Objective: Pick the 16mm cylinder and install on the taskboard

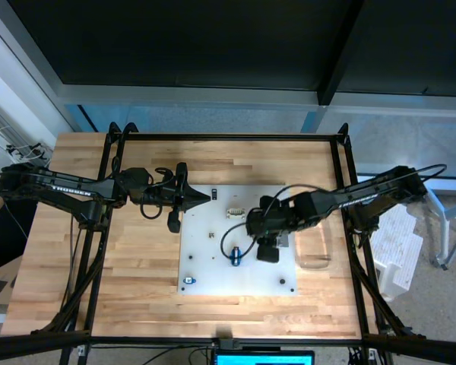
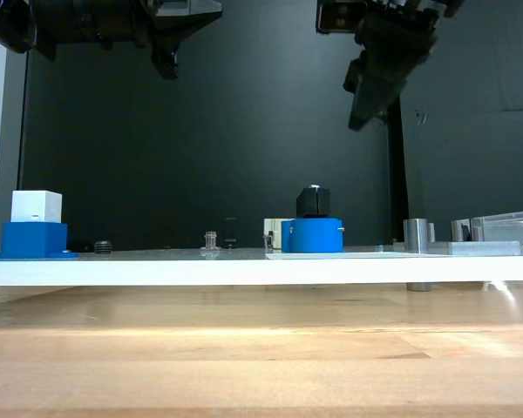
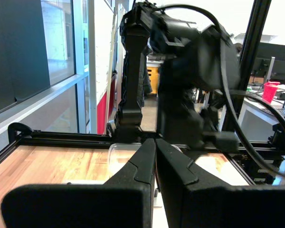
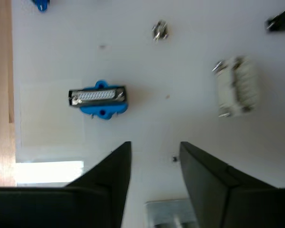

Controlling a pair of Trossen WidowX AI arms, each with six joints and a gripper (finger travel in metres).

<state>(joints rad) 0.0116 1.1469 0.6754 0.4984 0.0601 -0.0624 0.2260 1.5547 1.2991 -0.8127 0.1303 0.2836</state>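
The white taskboard (image 1: pixel 213 258) lies at the table's middle, carrying a blue connector (image 1: pixel 235 257), a beige connector (image 1: pixel 234 214) and a grey block (image 1: pixel 283 240). In the low view a small grey metal peg (image 2: pixel 416 235), apparently the 16mm cylinder, stands upright on the board's right part. My right gripper (image 4: pixel 155 145) hangs open and empty well above the board (image 4: pixel 190 42), with the grey block (image 4: pixel 164 211) just beyond its fingertips. My left gripper (image 3: pixel 155 156) is shut on nothing and hovers over the board's left edge (image 1: pixel 204 196).
A clear plastic tray (image 1: pixel 316 252) lies just right of the board. A small blue-and-white piece (image 2: pixel 35 228) sits at the board's near left corner. A black frame (image 1: pixel 228 138) rings the wooden table.
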